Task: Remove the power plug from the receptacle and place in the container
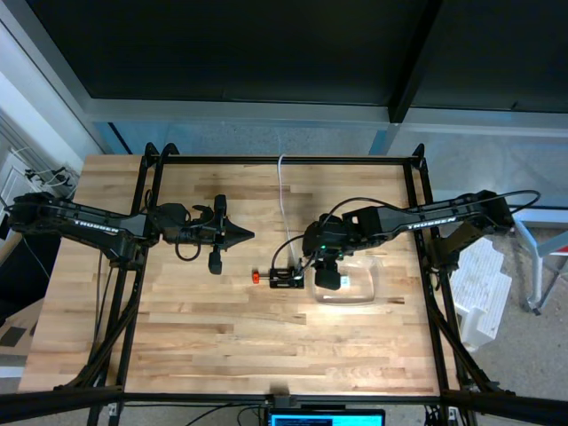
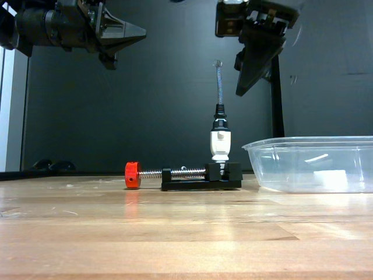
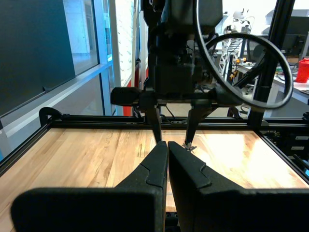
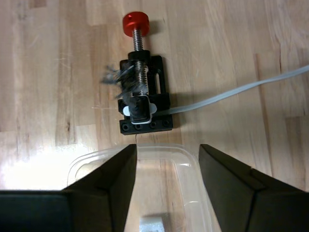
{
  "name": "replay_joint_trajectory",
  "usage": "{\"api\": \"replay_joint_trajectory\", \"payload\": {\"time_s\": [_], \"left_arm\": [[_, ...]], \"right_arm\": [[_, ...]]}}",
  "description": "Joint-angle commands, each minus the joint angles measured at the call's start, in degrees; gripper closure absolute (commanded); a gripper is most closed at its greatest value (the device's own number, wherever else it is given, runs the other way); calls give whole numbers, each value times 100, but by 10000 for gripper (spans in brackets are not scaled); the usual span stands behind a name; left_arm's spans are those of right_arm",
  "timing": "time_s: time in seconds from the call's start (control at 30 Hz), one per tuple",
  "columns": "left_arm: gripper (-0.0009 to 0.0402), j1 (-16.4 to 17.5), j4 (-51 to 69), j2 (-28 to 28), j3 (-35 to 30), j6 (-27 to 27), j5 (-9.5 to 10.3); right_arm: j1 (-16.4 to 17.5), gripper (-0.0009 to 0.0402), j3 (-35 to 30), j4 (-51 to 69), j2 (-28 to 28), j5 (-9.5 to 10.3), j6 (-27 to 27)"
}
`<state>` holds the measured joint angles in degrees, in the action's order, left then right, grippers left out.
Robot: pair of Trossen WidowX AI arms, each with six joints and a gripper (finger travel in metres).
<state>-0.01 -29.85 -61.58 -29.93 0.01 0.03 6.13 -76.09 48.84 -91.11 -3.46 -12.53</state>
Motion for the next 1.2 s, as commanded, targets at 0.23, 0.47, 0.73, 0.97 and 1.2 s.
{"api": "replay_joint_trajectory", "payload": {"time_s": [0.23, 0.47, 0.73, 0.97, 1.2], "left_arm": [[393, 0, -2, -2, -2, 0, 2], [393, 2, -2, -2, -2, 0, 2], [393, 2, 0, -2, -2, 0, 0], [393, 2, -2, -2, -2, 0, 2], [393, 0, -2, -2, -2, 0, 2]], "right_arm": [[105, 199, -444, 140, -619, -17, -76], [149, 199, -750, 146, -1003, -17, -70], [164, 199, -988, 146, -1370, -17, -70], [190, 199, -927, 149, -1443, -155, -48], [197, 199, -824, 96, -1443, -155, -48]]}}
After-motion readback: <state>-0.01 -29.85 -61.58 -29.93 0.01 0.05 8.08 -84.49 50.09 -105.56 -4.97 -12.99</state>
